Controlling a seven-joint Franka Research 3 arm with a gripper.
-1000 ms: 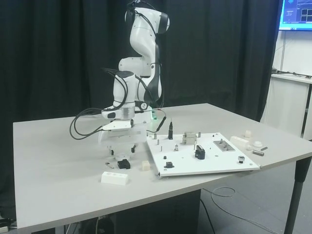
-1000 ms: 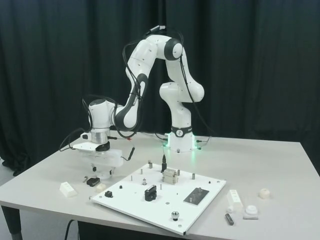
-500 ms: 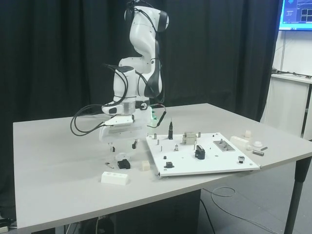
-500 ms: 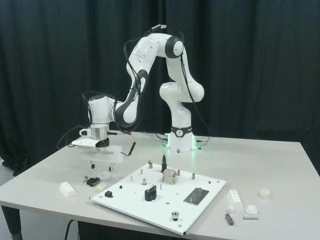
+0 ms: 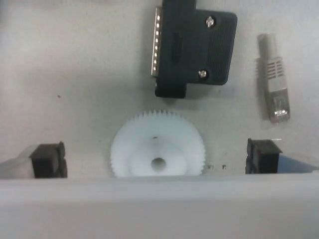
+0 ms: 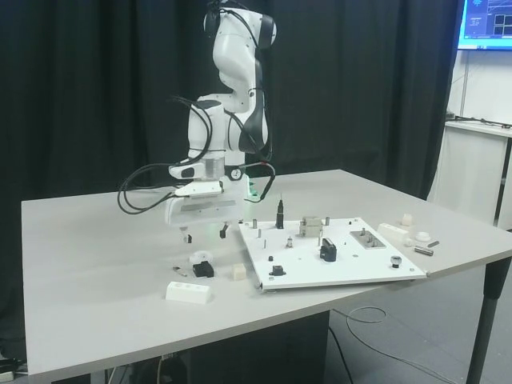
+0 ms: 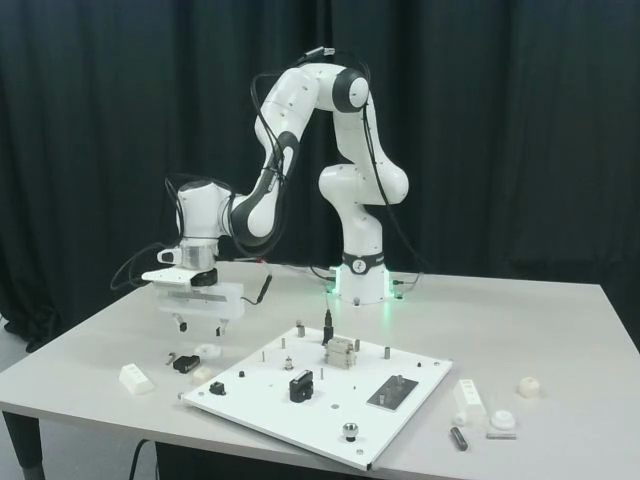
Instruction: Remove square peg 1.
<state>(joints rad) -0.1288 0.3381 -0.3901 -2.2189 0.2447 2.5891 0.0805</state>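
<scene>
Square peg 1 (image 6: 238,271), likely: small, hard, light; pinch flat sides. Gripper (image 6: 205,235) wide open, empty, at ten o'clock.

Square peg 1 (image 6: 238,272) is a small white block. It lies on the table (image 6: 80,240), just beside the white board (image 6: 356,270).

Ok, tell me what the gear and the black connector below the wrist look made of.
Gear: likely moulded plastic, going by its matte, uniform white look and crisp teeth. Connector: black shell that looks like plastic, two metal screws and a shiny metal-looking pin face along one edge.
</scene>
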